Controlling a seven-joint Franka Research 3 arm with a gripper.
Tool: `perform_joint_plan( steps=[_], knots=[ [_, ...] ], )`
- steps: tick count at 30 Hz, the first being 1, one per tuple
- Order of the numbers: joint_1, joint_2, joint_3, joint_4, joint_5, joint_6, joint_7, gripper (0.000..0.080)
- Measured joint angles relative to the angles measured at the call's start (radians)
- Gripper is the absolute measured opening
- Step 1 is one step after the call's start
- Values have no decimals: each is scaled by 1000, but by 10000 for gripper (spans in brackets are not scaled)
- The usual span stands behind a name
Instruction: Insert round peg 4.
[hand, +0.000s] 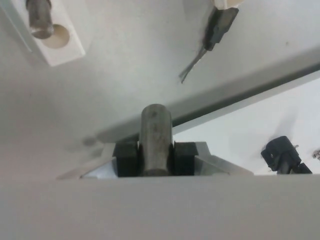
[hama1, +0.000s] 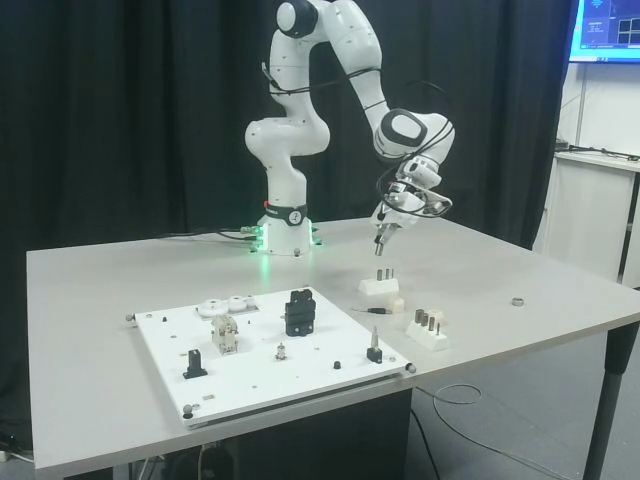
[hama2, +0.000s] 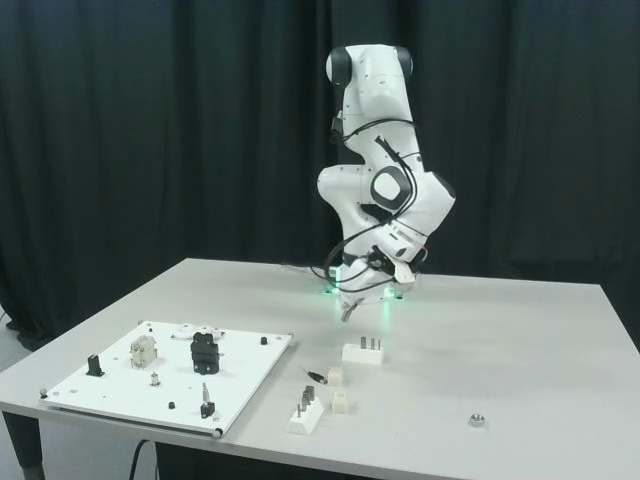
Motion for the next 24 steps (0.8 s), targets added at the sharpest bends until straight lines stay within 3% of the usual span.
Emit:
perform_joint_plan(
  steps=[12,24],
  knots=[
    [-46,-4,-1,17,-24,40,6,149],
    [-101,-42,-22,40,-34,41,-9,149]
  ],
)
